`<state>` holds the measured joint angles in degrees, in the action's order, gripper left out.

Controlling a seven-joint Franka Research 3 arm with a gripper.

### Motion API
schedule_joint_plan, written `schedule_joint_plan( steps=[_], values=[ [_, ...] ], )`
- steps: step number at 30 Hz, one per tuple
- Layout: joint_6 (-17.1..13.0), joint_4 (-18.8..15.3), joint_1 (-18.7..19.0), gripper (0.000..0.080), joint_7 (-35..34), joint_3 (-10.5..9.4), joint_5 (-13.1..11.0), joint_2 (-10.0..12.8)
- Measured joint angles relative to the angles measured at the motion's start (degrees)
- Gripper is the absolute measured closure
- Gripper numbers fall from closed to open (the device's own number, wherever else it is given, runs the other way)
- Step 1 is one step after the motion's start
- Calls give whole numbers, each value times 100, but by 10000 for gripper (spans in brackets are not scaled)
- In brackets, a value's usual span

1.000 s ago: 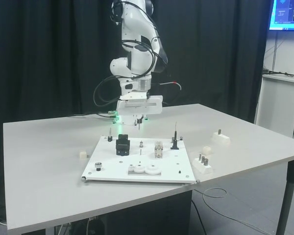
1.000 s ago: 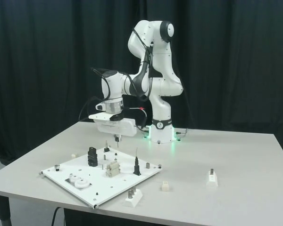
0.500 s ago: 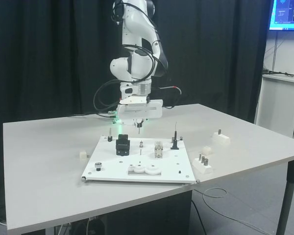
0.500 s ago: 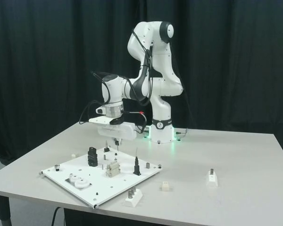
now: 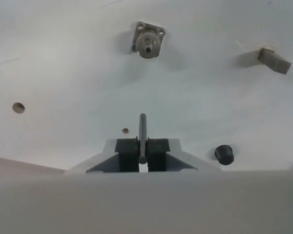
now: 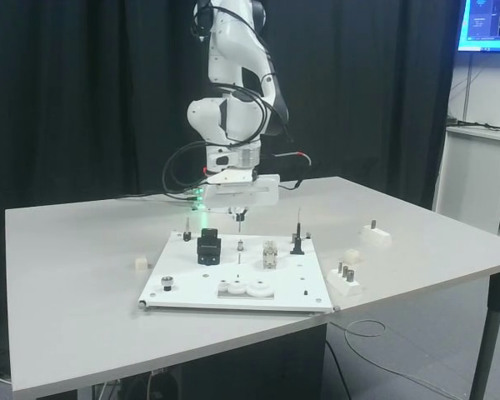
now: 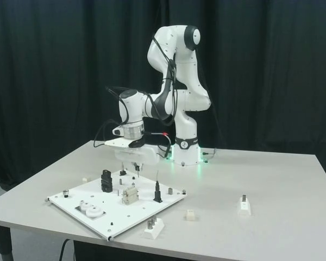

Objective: Insert round peg 1.

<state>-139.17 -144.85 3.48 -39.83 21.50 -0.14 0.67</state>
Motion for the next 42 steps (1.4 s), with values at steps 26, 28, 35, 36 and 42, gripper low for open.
schedule_joint_plan(
  steps=[26, 28, 35, 36, 42],
  values=[
    [0, -67, 87, 768, 34, 0, -252, 289],
    [3, -70, 96, 768, 34, 0, -271, 300],
    [16, -86, 119, 768, 34, 0, -289, 334],
    [20, -91, 121, 768, 34, 0, -290, 336],
    [49, -132, 140, 768, 34, 0, -318, 342]
  ],
)
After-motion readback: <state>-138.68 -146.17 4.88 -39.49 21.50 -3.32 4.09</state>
